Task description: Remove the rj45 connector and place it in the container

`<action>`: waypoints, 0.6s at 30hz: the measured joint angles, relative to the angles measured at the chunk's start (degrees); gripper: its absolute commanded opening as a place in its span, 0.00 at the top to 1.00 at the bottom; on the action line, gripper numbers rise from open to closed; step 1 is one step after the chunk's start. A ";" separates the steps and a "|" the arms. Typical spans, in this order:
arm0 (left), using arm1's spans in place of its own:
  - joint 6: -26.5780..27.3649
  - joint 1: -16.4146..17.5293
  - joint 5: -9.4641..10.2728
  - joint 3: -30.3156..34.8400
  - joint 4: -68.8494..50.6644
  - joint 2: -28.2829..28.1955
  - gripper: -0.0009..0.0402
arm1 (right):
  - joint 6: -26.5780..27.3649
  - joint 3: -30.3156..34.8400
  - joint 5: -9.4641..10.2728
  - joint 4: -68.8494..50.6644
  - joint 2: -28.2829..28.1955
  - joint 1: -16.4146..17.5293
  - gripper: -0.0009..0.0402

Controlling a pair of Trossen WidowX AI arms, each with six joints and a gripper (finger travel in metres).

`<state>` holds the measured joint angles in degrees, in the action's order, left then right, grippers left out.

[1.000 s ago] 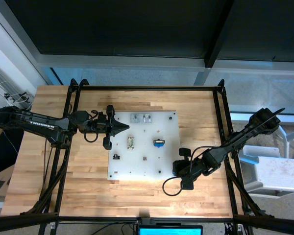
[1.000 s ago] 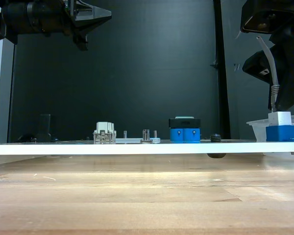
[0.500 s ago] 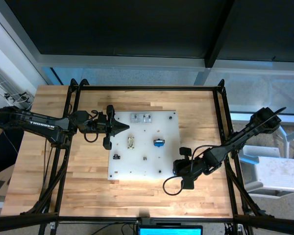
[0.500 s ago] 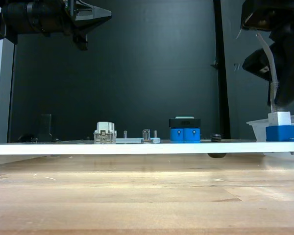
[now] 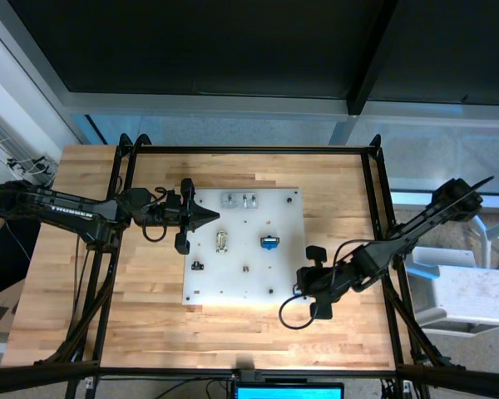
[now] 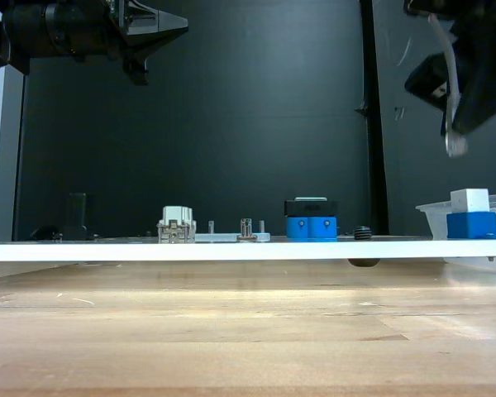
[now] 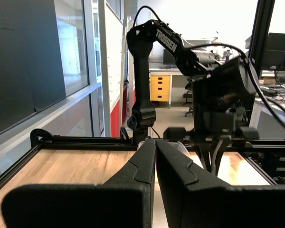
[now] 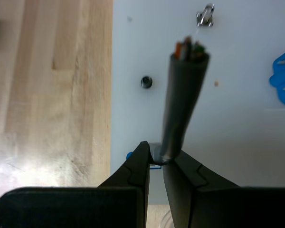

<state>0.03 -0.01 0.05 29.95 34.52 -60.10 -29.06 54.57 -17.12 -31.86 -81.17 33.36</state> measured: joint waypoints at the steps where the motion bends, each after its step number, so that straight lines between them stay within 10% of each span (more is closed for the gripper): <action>1: -0.02 0.00 0.00 -0.02 0.00 0.00 0.98 | -0.02 0.02 -0.02 -0.79 0.81 -0.02 0.98; 18: -0.02 0.00 0.00 0.00 0.00 0.00 0.98 | -0.17 0.22 0.22 -5.73 5.86 -0.07 0.98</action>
